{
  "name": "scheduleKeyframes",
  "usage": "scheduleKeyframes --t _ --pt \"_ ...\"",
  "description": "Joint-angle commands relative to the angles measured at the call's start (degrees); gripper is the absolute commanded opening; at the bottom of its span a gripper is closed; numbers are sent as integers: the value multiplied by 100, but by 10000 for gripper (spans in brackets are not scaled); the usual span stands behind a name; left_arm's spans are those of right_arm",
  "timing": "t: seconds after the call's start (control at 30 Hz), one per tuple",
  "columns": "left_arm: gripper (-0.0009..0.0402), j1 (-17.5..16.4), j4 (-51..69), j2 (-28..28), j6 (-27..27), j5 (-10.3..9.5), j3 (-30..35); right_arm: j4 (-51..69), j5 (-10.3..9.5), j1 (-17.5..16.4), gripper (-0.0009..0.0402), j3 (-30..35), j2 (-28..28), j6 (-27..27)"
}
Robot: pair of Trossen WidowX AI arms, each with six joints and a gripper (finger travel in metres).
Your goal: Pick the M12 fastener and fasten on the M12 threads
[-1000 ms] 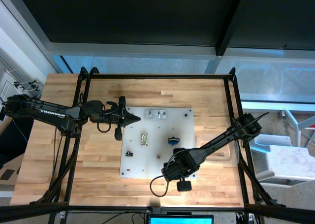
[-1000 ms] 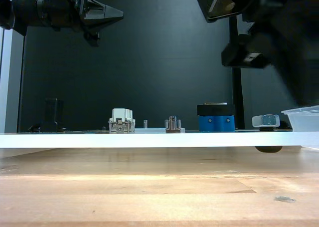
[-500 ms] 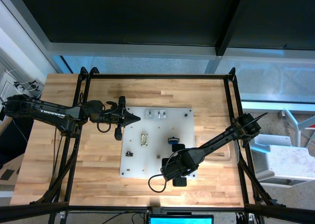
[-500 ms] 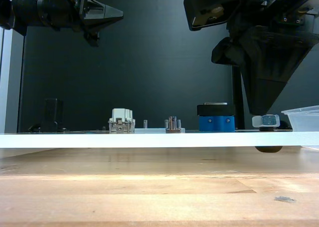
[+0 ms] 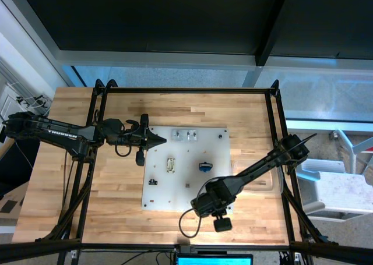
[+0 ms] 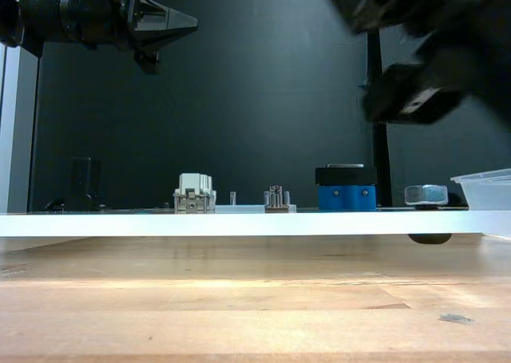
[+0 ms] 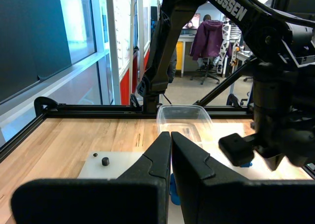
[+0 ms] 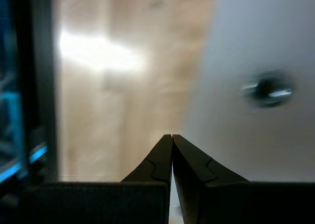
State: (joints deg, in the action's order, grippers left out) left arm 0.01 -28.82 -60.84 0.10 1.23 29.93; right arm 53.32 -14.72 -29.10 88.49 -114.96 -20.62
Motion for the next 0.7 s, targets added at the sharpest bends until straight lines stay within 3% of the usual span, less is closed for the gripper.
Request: scheduleKeyframes --t 0.03,0.13,0.5,0.63,0.7 --pt "0 0 2 -2 0 2 2 11 11 9 0 4 24 -2" --pt "0 0 2 -2 0 2 2 13 81 9 0 4 24 -11" --pt "0 -2 -4 -2 0 2 2 118 1676 24 0 4 190 -356" --pt "0 -2 2 -2 0 2 2 164 2100 59 0 4 203 -503" --pt "0 0 0 -2 0 2 2 151 2131 63 0 2 160 -531"
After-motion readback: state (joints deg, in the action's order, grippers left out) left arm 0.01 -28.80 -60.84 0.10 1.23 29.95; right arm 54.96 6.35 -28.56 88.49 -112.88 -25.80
